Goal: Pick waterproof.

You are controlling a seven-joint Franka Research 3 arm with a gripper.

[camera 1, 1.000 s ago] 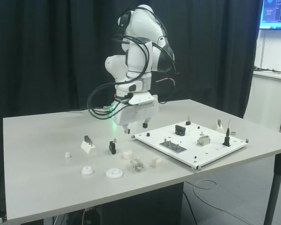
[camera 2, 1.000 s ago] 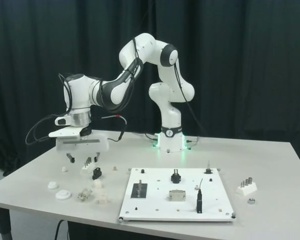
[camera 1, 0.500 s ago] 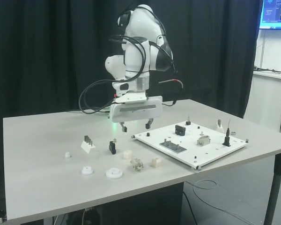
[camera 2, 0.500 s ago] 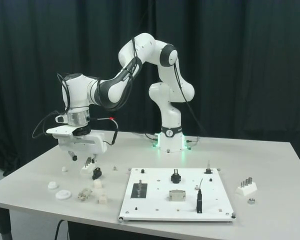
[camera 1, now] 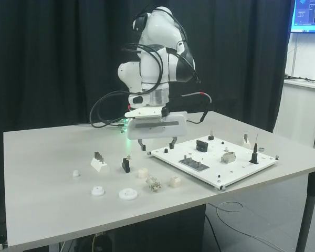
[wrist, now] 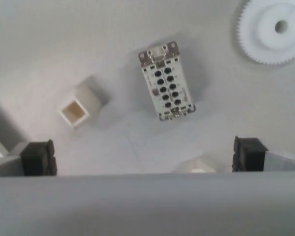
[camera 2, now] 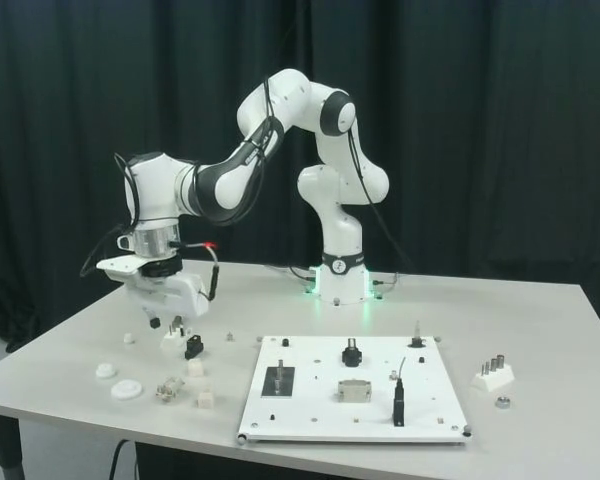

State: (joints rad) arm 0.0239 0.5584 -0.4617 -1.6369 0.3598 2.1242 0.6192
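Comparing with the frames from a second ago, I see the wrist has turned: in the first room view the end effector (camera 1: 157, 144) has swung its broad white body round so its long side now faces that camera more squarely, and it sits a little nearer the white assembly board (camera 1: 215, 159). In the second room view the end effector (camera 2: 165, 322) shows narrower than it did, its body angled end-on, and it hangs over the cluster of loose parts on the grey surface (camera 2: 70, 370) to the left of the board (camera 2: 353, 391). The loose parts themselves have not shifted.

From the wrist view, I read the end effector (wrist: 142, 156) as spread wide, holding nothing: the two black fingertips (wrist: 38, 158) stand far apart at either side of the picture with bare surface between them.

The task's thing, the waterproof connector (wrist: 166, 81), lies flat on the surface with its two rows of pin holes facing up and a metal clip at each end. It sits ahead of the line between the fingertips, not between them, closer to one fingertip than the other, and skewed to that line. It touches neither tip. In the room views it is the small metallic piece (camera 1: 154, 184) below the end effector (camera 2: 167, 389).

Near it lie a small hollow cube (wrist: 80, 107) and a white gear (wrist: 273, 30), each apart from it.
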